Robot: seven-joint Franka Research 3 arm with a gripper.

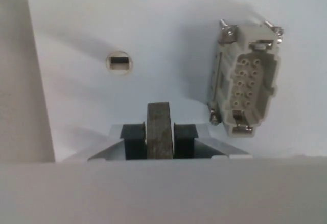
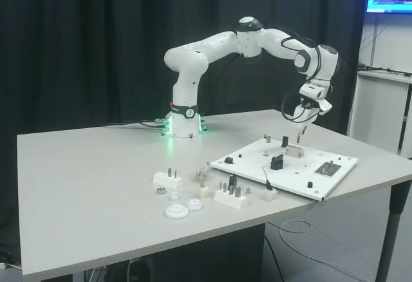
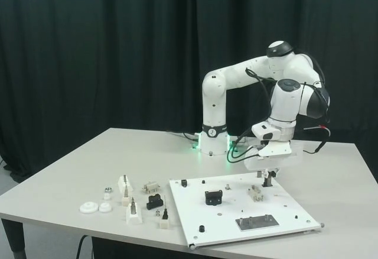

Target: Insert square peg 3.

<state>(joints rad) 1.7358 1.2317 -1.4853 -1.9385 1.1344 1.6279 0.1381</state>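
Wrist view shows the hand (image 1: 160, 144) gripping the peg (image 1: 159, 129) above the white board (image 1: 168, 24); the hole (image 1: 119, 61) lies at about 11 o'clock, empty. Insertion is not yet done.

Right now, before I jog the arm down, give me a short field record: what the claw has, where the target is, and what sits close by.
claw: shut on grey square peg
target: small rectangular hole in a round recess of the white board
peg vs hole: apart, not yet inserted
nearby: grey multi-pin connector block, screwed to the board
arm position: over the board's far side
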